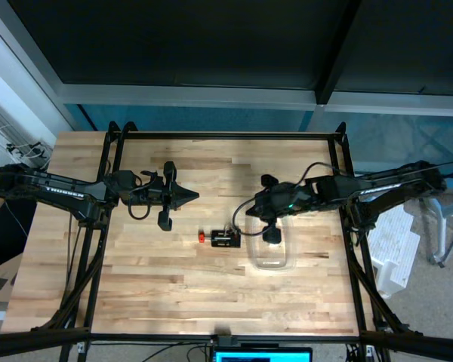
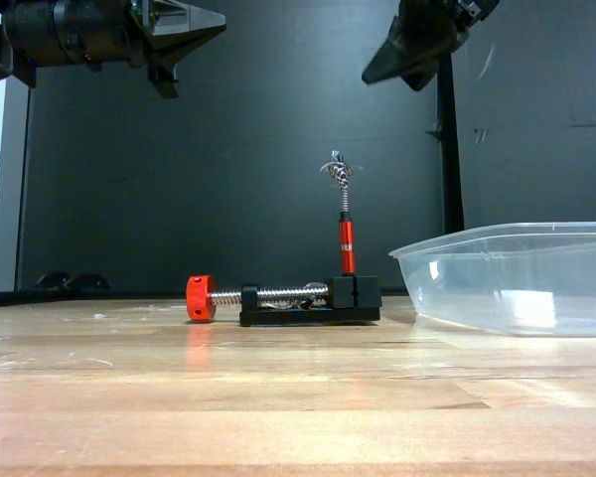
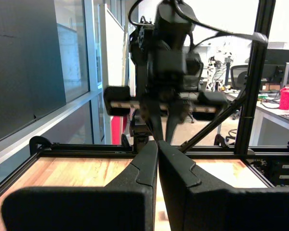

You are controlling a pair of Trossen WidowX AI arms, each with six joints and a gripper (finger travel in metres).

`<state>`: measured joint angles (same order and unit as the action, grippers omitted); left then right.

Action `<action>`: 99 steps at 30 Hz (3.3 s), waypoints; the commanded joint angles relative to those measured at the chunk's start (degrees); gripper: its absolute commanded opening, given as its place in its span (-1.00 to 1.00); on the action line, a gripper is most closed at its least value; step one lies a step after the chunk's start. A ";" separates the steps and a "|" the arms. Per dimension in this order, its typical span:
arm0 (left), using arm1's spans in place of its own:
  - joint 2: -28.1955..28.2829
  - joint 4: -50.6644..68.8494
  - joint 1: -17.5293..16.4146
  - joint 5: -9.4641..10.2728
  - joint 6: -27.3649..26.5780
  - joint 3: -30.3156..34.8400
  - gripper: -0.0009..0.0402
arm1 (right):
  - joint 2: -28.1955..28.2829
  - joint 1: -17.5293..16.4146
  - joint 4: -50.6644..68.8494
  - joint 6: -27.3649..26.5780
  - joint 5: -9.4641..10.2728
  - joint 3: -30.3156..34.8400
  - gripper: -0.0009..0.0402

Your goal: Pick the rca connector and install on the hub

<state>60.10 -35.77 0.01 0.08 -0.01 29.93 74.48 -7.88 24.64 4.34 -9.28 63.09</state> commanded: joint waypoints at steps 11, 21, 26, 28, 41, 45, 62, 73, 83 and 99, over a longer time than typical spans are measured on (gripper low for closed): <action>0.02 0.94 0.00 -0.02 0.00 0.02 -0.96 | -11.96 4.96 -26.38 -0.20 0.39 -15.61 -0.96; 0.02 1.22 0.00 -0.02 0.00 0.02 -0.96 | -15.93 5.40 -42.66 -0.39 1.92 -24.46 -0.96; 0.02 1.20 0.00 -0.02 0.00 0.02 -0.96 | -17.49 5.40 -46.12 -1.33 2.01 -27.12 -0.96; 0.02 1.20 0.00 -0.02 0.00 0.02 -0.96 | -17.75 5.40 -47.50 -1.33 2.05 -28.11 -0.96; 0.02 1.20 -0.02 -0.02 0.00 0.02 -0.96 | -18.14 5.42 -49.68 -1.97 4.57 -30.42 -0.96; 0.02 1.20 0.00 -0.02 0.00 0.02 -0.96 | -18.14 5.42 -49.90 -2.08 4.61 -30.77 -0.96; 0.02 1.20 -0.02 -0.02 0.00 0.02 -0.96 | -18.14 5.38 -50.90 -1.84 4.79 -30.77 -0.96; 0.00 1.20 0.00 -0.02 0.00 0.02 -0.96 | -18.14 5.38 -50.86 -1.84 4.79 -30.77 -0.96; 0.00 1.22 0.00 -0.02 0.00 0.02 -0.96 | -18.12 5.38 -50.75 -1.84 4.81 -30.77 -0.96; 0.02 1.20 0.00 -0.02 0.00 0.02 -0.96 | -18.12 5.38 -50.66 -1.84 4.81 -30.77 -0.96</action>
<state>60.10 -34.54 0.01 0.08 -0.01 29.93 56.34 -2.50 -26.00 2.50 -4.45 32.29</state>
